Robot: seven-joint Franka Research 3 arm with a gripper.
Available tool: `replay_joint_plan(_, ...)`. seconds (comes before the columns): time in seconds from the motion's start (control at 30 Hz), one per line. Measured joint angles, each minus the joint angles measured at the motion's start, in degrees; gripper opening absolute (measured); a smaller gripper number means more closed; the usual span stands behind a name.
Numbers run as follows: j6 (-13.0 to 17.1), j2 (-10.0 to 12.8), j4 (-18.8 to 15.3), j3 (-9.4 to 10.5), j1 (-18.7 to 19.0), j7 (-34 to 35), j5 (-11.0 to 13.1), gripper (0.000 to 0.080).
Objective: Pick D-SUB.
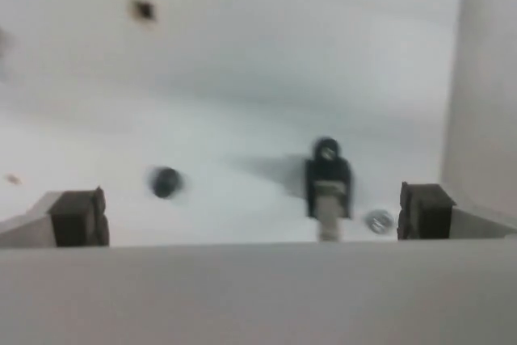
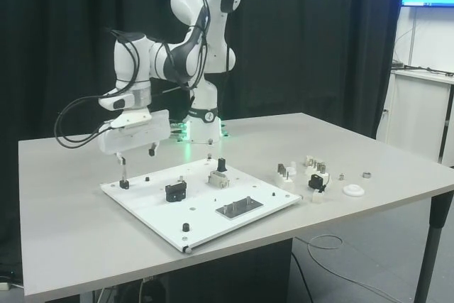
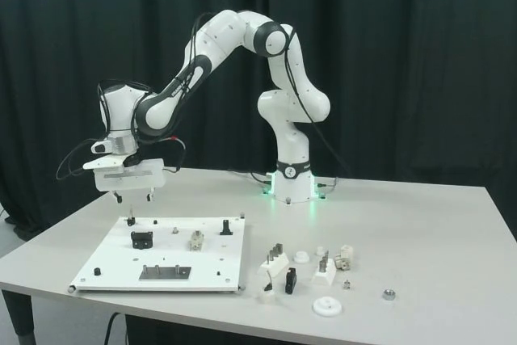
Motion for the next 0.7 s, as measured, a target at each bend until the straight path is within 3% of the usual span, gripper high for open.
replay_joint_plan(0.4,-5.2,-2.9,-0.1,0.09,5.3,9.0,0.8,0.0800)
replay_joint_plan(0.7,-7.4,-5.1,-0.2,0.33,11.2,18.7,1.0,0.0800)
